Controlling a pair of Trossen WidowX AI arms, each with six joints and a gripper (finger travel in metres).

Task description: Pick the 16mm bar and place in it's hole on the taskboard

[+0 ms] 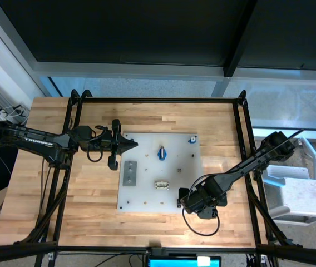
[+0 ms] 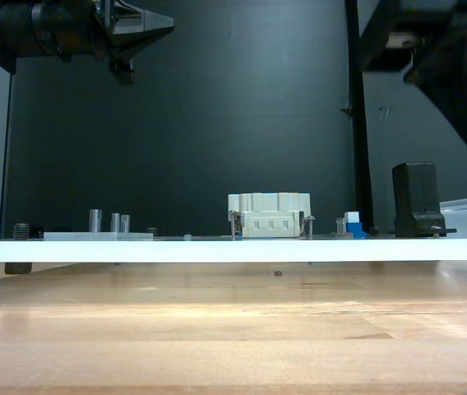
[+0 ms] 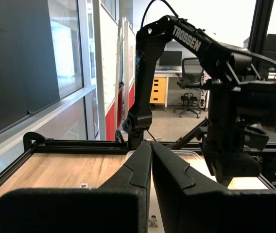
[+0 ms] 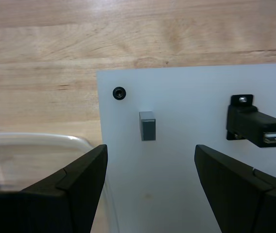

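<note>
The white taskboard [image 1: 147, 192] lies mid-table with a grey block [image 1: 130, 173] near its left edge. Three short metal bars stand upright in that block, the widest one [image 2: 95, 220] at the left; which is the 16mm bar I cannot tell. My left gripper [image 1: 129, 144] hovers high over the board's far left edge, shut on nothing, its fingers [image 3: 143, 167] pressed together. My right gripper [image 1: 187, 200] hangs over the board's near right corner, open, with its fingers [image 4: 79, 182] wide apart and only bare board [image 4: 186, 97] between them. Neither gripper holds a bar.
On the board are a cream connector [image 2: 269, 216], a blue part [image 1: 162, 152], a black USB plug [image 4: 257, 128], a small grey peg [image 4: 147, 125] and a screw hole [image 4: 119, 92]. A clear plastic container [image 4: 31, 145] sits beside the board's edge. Black frame rails [image 1: 158, 100] ring the table.
</note>
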